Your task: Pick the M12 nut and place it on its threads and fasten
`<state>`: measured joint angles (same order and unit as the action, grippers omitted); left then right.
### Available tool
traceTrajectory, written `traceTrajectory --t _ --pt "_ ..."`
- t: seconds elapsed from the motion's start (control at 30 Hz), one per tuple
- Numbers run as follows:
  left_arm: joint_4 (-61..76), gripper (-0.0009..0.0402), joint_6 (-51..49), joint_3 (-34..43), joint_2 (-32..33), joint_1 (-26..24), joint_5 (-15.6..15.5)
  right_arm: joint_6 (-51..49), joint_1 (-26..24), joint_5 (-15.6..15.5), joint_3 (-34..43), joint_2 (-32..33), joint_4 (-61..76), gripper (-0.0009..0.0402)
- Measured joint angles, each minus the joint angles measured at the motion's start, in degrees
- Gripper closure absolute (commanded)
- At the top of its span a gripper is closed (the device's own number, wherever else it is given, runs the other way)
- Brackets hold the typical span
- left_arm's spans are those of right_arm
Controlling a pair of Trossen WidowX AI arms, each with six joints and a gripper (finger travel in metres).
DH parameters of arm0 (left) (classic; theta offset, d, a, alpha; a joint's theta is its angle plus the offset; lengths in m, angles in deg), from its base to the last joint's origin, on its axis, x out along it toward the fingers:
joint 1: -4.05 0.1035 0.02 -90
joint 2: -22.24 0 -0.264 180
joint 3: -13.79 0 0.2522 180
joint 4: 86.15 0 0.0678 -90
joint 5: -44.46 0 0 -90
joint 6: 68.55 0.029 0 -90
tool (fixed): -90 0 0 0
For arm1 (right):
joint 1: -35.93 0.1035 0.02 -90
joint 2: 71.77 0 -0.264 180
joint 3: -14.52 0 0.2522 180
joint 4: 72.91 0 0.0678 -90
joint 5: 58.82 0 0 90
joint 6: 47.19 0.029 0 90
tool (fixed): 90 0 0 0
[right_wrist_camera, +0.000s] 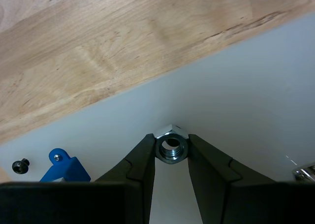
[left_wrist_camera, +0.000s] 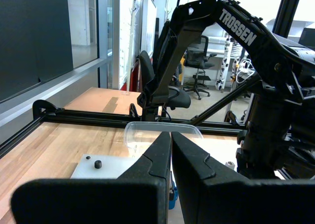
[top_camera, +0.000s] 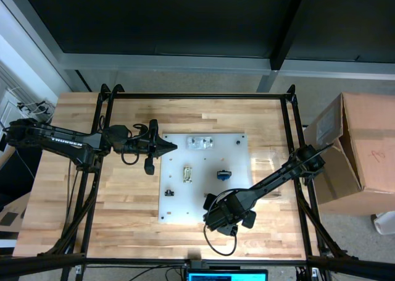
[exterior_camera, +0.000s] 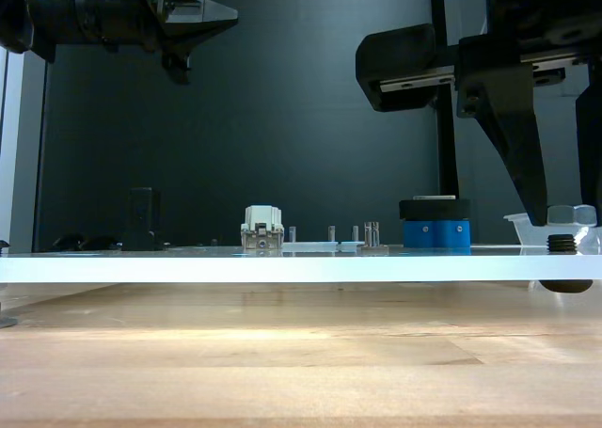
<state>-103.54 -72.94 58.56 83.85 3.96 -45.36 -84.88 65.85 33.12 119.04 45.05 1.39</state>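
Silver nut (exterior_camera: 568,214) sat pinched in my right end effector (right_wrist_camera: 171,141), just above its five-o'clock stud (exterior_camera: 562,244) for threading; left end effector (top_camera: 171,146) hung closed, empty, at the board's (top_camera: 237,163) ten o'clock.

Read "TROSSEN" in white capitals along the right arm (left_wrist_camera: 236,27); made out the same word on the left arm (top_camera: 62,142) from above.
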Motion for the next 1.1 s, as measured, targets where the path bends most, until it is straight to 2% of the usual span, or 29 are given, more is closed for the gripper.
traceTrajectory --t 0.1,0.53,1.1 --pt "0.0 0.0393 0.0 0.0 0.0 0.0 0.0 0.6 0.0 0.0 0.0 -0.1 -0.1 0.0375" --pt "0.0 0.0393 0.0 0.0 0.0 0.0 0.0 16.4 0.0 0.0 -0.2 -0.1 -0.2 0.0375" --pt "0.0 0.0393 0.0 0.0 0.0 0.0 0.0 41.9 -0.5 0.0 -0.2 -0.1 -0.3 0.0375"
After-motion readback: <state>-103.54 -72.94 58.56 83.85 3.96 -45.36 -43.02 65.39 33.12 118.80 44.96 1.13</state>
